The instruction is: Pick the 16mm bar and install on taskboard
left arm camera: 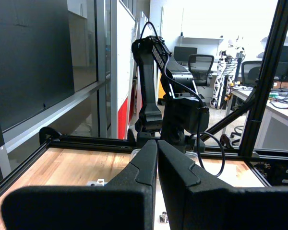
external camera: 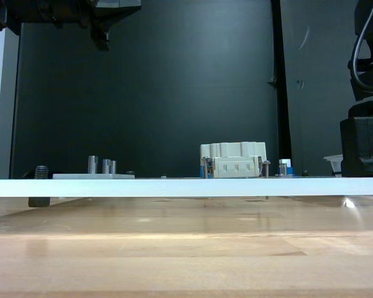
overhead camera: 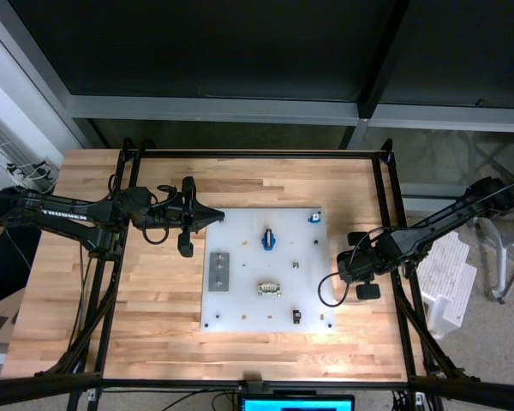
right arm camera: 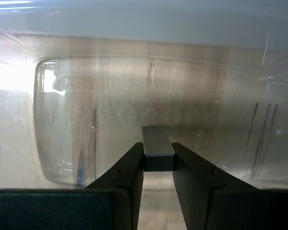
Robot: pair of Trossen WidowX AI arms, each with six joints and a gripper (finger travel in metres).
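Currently: right gripper [right arm camera: 158, 144] is low, just off the right edge of the white board [overhead camera: 240, 312], down inside a clear tray [right arm camera: 62, 124] on the desk [overhead camera: 154, 334]. The bar [right arm camera: 158, 149] sits btw. its jaws. It is a dark grey piece w/ its square end facing the wrist camera. Both jaws lie against its sides, so I read them as gripping it across the short width. Can't tell whether the bar rests on the tray floor or is already a touch clear of it. It is nowhere near a seat yet.

Left gripper [left arm camera: 157, 143] is high over the board's far left corner, pointing inward. Its jaws are closed tip to tip, nothing in them.

Key relation: the bar's long axis runs in line w/ the right gripper, straight out ahead of the jaws, not across them. The right arm is the one on the bar; the left is well apart from it, w/ the whole board btw. them.

Likely seat, my guess only: the grey block [overhead camera: 218, 272] w/ holes on the board's left half, nearer the left arm. If so, the bar has to come up out of the tray and travel left across the board, past the connector parts mid-board.

Risk, as judged: grip sits near one end, so the bar may swing or slip on the lift.
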